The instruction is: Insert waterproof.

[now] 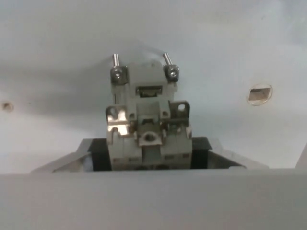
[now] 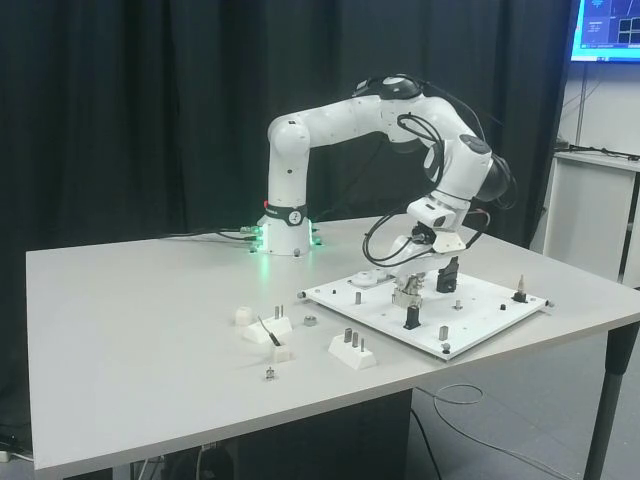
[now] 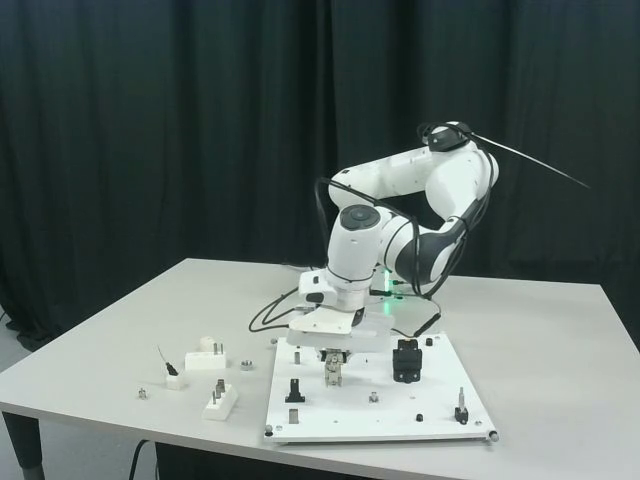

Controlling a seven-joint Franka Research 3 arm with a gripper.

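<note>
The gripper (image 2: 407, 292) stands low over the white board (image 2: 480, 315), fingers closed on a grey connector (image 1: 147, 120). The connector's lower end points down at the board.

White arm (image 3: 400, 225) bent low; hand (image 3: 332, 372) over white board (image 3: 380, 410).
</note>
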